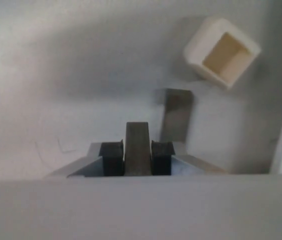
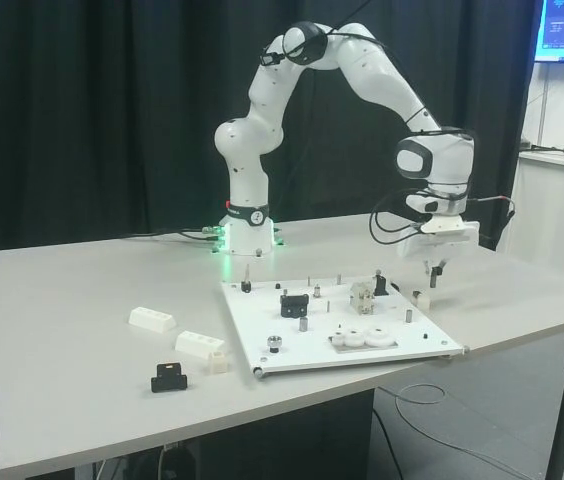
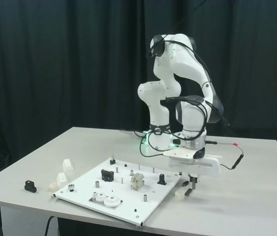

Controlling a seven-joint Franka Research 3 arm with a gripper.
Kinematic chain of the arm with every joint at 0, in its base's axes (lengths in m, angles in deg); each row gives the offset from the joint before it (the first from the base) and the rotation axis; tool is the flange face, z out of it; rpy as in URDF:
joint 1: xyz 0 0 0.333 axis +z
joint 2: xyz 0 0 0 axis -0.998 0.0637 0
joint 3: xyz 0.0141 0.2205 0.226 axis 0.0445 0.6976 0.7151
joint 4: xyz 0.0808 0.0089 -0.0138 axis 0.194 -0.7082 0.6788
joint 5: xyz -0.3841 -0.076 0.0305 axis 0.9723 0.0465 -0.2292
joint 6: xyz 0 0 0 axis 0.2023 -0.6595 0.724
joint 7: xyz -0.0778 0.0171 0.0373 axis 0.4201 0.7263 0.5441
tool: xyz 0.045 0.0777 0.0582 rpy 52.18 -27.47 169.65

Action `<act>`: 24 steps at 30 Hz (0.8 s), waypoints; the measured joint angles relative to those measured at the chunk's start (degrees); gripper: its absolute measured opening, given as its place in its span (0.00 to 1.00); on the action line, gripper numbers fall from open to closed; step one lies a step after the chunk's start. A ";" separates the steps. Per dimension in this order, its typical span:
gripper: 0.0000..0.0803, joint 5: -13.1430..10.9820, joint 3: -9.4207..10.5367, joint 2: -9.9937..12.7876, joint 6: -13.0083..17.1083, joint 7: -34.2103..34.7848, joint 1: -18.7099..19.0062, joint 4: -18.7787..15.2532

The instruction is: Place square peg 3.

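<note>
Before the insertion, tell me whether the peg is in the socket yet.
Out. The peg sits between the jaws, above the table, apart from the hollow white socket.

White arm (image 2: pixel 352 60) and white board (image 2: pixel 337 325) on a grey tabletop (image 2: pixel 82 370), black curtain (image 2: pixel 92 110) behind

The pincer (image 1: pixel 137 150) has black fingers (image 1: pixel 112 157) holding a grey peg (image 1: pixel 137 147); green light (image 2: pixel 224 240) glows at the arm's base; white gears (image 2: pixel 362 337) sit on the board; a black block (image 2: pixel 169 377) and white blocks (image 2: pixel 152 319) lie on the tabletop; black cables (image 2: pixel 392 222) hang by the wrist.

Grey square peg (image 1: pixel 137 147) upright between the fingers (image 1: pixel 112 156), above the white socket (image 1: pixel 222 51).
</note>
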 joint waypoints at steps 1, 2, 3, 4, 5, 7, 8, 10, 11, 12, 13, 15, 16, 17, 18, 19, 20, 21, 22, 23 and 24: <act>0.14 0.00 0.00 0.23 0.38 0.21 0.19 -0.07; 0.14 0.00 0.00 0.44 0.72 0.43 0.34 -0.12; 0.14 0.00 0.00 0.63 1.02 0.64 0.47 -0.18; 0.14 0.00 0.00 0.81 1.35 0.82 0.61 -0.25; 0.14 0.00 0.00 0.99 1.66 1.00 0.72 -0.32; 0.14 0.00 0.00 1.29 2.03 1.29 0.92 -0.43; 0.14 0.00 0.00 1.40 2.17 1.33 1.01 -0.48; 0.14 0.00 0.00 1.57 2.43 1.39 1.15 -0.58; 0.14 0.00 0.00 1.64 2.53 1.43 1.22 -0.63; 0.14 0.00 0.00 1.70 2.57 1.48 1.27 -0.65; 0.14 0.00 0.00 1.76 2.57 1.54 1.31 -0.65; 0.14 0.00 0.00 1.83 2.57 1.63 1.38 -0.66; 0.14 0.00 0.00 1.86 2.57 1.64 1.41 -0.66; 0.14 0.00 0.00 1.87 2.57 1.65 1.44 -0.66; 0.14 0.00 0.00 1.87 2.57 1.66 1.47 -0.66; 0.37 0.00 0.00 1.87 2.57 1.69 1.49 -0.66; 0.37 0.00 0.00 1.87 2.57 1.76 1.52 -0.66; 0.37 0.00 0.00 1.87 2.57 1.85 1.54 -0.66; 0.37 0.00 0.00 1.87 2.57 1.96 1.57 -0.66; 0.37 0.00 0.00 1.87 2.57 2.07 1.59 -0.65; 0.37 0.00 0.00 1.86 2.57 2.16 1.61 -0.65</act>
